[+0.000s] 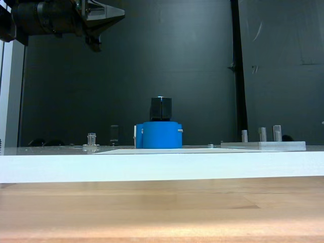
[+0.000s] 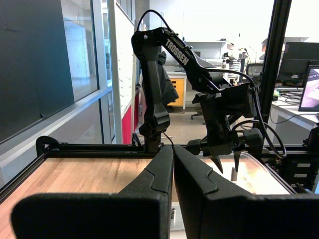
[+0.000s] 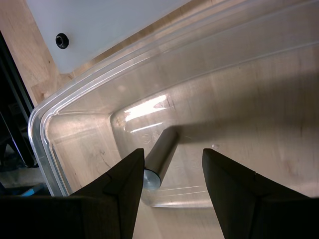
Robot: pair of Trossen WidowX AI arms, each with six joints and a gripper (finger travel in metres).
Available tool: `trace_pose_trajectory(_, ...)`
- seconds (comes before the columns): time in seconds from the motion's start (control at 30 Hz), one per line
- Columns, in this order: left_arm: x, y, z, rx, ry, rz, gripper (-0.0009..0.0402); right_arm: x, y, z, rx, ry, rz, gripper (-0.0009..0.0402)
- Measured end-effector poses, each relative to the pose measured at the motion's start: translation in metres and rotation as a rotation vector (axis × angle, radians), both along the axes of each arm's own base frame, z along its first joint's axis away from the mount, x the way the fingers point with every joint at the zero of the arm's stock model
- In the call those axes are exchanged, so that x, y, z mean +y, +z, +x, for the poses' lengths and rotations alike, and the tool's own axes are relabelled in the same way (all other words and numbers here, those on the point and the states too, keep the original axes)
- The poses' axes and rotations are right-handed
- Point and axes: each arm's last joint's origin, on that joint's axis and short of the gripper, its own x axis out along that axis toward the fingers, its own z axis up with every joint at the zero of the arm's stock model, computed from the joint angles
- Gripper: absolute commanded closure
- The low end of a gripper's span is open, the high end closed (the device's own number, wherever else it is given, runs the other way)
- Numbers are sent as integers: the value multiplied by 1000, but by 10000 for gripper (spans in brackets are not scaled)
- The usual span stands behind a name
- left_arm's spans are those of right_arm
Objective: Pick the 16mm cylinder and place it in the container
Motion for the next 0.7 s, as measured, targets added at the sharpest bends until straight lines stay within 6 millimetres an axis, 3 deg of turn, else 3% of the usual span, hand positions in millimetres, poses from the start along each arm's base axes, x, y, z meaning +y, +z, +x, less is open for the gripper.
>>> trace_pose_trajectory(0.7,0,0,0,-1,0,0,393,1,5,2,-21,-3,8,233)
